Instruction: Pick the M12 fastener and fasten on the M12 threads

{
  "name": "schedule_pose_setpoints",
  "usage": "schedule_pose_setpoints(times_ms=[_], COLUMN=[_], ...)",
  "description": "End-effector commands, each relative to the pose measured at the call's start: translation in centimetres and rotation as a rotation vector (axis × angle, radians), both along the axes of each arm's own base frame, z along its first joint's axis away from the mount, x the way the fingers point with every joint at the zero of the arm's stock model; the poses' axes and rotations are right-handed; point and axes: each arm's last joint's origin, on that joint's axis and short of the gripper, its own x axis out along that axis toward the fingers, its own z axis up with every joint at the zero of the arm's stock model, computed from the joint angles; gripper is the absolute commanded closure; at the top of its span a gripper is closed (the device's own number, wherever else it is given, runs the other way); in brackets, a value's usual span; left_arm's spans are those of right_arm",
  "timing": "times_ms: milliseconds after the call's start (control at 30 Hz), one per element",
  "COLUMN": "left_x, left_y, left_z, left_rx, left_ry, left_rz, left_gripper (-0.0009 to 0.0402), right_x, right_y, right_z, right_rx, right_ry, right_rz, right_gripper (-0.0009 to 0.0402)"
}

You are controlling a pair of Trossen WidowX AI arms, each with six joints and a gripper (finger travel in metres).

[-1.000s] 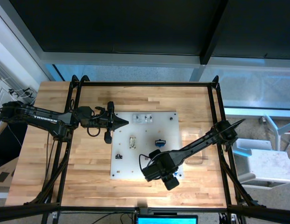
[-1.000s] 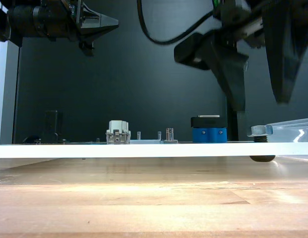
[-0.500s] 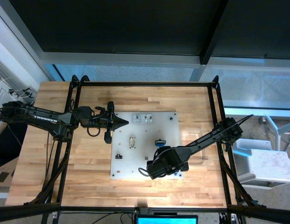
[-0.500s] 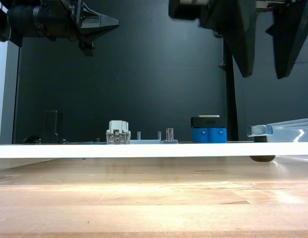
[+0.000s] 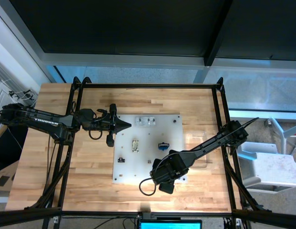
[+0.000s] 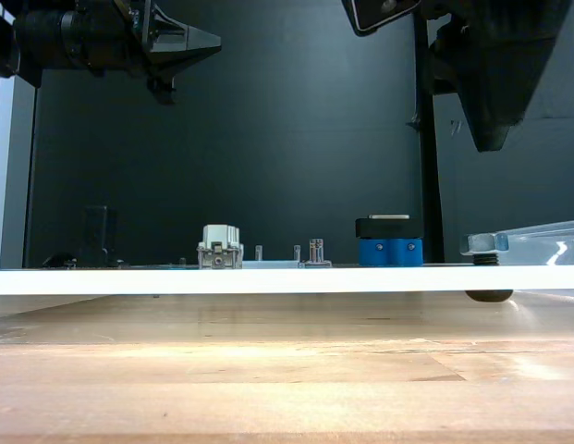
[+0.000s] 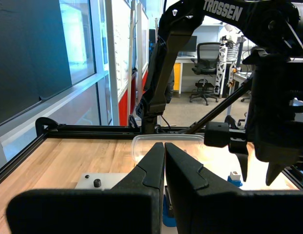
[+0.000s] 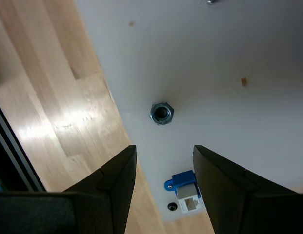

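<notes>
The small silver M12 nut (image 6: 483, 243) sits on its black ribbed stud (image 6: 490, 260) at the white board's (image 6: 268, 280) near right edge, with a few ribs showing under it. The right wrist view looks straight down on this nut (image 8: 162, 113) and its dark centre. My right gripper (image 8: 163, 148) hangs open well above it, holding nothing, with fingers (image 8: 117, 180) wide apart. From above, the right gripper (image 5: 170, 177) covers the nut. My left gripper (image 5: 123, 125) is shut and empty, parked high over the board's far left edge.
A blue block (image 6: 389, 242), a grey connector (image 6: 220, 250) and a silver post (image 6: 315, 251) stand mid-board. A clear tray (image 5: 198, 152) lies right of the board. A small blue-and-white connector (image 8: 184, 191) sits near the nut.
My right gripper has risen away from the nut and turned at the wrist, staying open. The nut stays on its stud. The left arm has not moved.
</notes>
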Motion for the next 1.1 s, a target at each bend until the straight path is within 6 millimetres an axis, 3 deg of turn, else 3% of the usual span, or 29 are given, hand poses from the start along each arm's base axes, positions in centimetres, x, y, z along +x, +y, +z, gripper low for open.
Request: schedule_pose_setpoints(times_ms=[33,233,467,567,767,1100], left_x=[0.0,0.0,0.0,0.0,0.0,0.0], left_y=[0.0,0.0,0.0,0.0,0.0,0.0], left_z=[0.0,0.0,0.0,0.0,0.0,0.0], left_rx=[0.0,0.0,0.0,0.0,0.0,0.0], left_ry=[0.0,0.0,0.0,0.0,0.0,0.0], left_rz=[0.0,0.0,0.0,0.0,0.0,0.0], left_gripper=[0.0393,0.0393,0.0393,0.0393,0.0393,0.0393], right_x=[0.0,0.1,-0.2,-0.2,0.0,-0.1], right_y=[0.0,-0.3,-1.3,-1.3,-1.3,-1.3], right_z=[0.0,-0.6,-2.5,-3.0,-4.4,-5.1], right_rx=[-0.01,-0.065,-0.092,-0.093,-0.081,-0.078], right_ry=[-0.009,-0.028,0.026,0.021,-0.016,-0.028], right_rz=[0.016,0.113,0.21,0.237,0.254,0.255], right_gripper=[0.0232,0.0251,0.0399,0.0383,0.0392,0.0393])
